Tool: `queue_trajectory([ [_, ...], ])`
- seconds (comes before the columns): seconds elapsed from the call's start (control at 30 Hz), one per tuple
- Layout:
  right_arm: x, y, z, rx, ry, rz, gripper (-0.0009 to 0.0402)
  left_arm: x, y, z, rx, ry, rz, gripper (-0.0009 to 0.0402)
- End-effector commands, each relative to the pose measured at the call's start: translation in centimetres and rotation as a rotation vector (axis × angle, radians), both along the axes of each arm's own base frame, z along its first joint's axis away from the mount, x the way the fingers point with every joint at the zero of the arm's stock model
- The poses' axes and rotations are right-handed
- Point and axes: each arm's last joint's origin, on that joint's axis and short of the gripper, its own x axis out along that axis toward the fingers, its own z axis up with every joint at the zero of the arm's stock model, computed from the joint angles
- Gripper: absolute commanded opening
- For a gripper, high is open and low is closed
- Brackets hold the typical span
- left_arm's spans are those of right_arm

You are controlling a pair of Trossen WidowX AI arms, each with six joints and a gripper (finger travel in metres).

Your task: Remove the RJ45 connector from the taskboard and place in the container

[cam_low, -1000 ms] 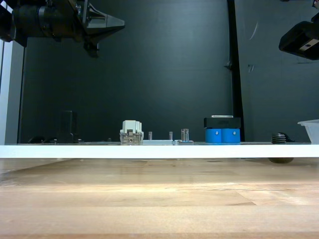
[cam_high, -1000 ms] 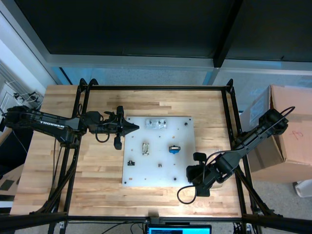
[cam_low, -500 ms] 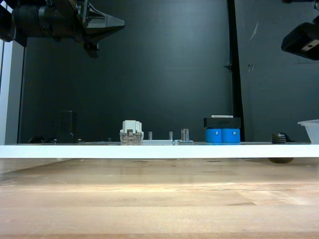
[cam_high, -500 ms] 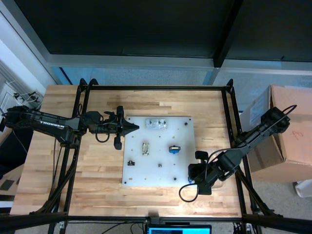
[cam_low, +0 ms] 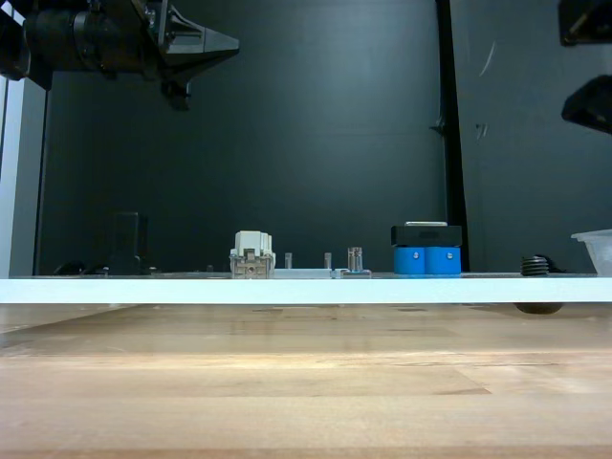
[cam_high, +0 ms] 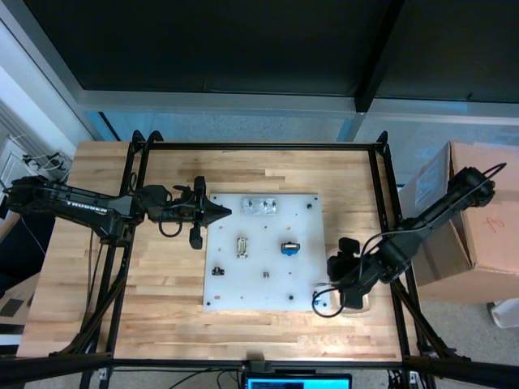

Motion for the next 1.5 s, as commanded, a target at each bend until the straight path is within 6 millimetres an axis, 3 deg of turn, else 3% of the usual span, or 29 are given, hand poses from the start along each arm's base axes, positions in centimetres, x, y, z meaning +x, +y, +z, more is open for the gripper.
queue_trajectory([
  [0.03, -1.3, -1.0, -0.2, 0.004, 0.002, -0.006, 0.0246, 0.0, 0.0, 0.0, 0.0, -0.001, 0.0, 0.0],
  [0.37, -3.8, -3.0, -0.6, 0.002, 0.004, -0.007, 0.0247, 0.0, 0.0, 0.0, 0.0, -0.001, 0.0, 0.0],
  [0.83, -3.7, -3.0, -0.6, 0.002, 0.003, -0.006, 0.0247, 0.0, 0.0, 0.0, 0.0, -0.001, 0.0, 0.0],
  [1.2, -0.8, -1.5, 0.6, -0.059, 0.033, 0.076, 0.0247, 0.0, 0.0, 0.0, 0.0, -0.001, 0.0, 0.0],
  [1.5, 4.1, -0.4, 1.2, -0.114, 0.102, 0.255, 0.0247, 0.0, 0.0, 0.0, 0.0, -0.001, 0.0, 0.0],
])
